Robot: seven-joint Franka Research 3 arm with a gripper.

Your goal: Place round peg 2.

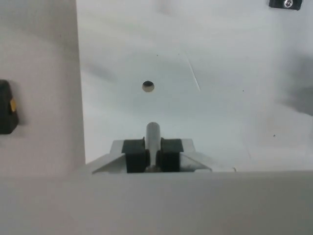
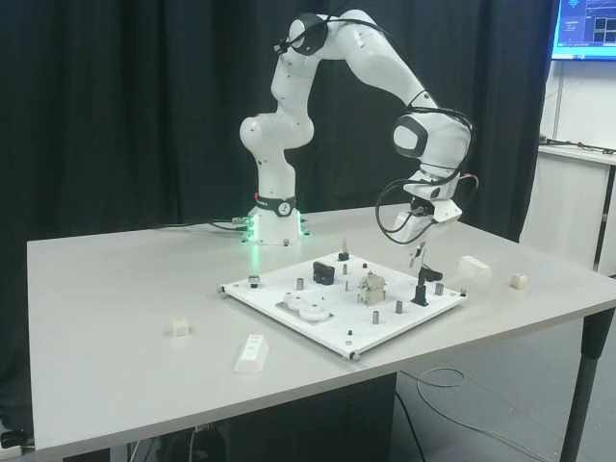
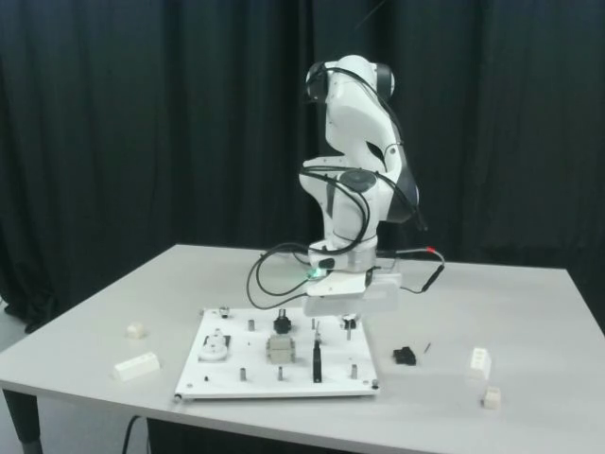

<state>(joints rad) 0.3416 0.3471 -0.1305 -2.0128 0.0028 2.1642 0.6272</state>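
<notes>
The room is evenly lit from overhead; my table (image 2: 115, 289) shows only soft shadows. A green glow sits at my base (image 2: 272, 229). My wrist view is hazy, with a blurred board (image 1: 220, 73) and faint shadows.

round peg 2 (image 1: 152, 138): grey, slender cylinder | held between black pads of the hand (image 1: 152, 155) | above white board (image 1: 220, 98), near its small round hole (image 1: 148, 86)

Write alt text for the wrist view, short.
The gripper holds a grey peg between its black fingers, pointing toward a small round hole in the white board. The peg is apart from the hole, not yet in it.
</notes>
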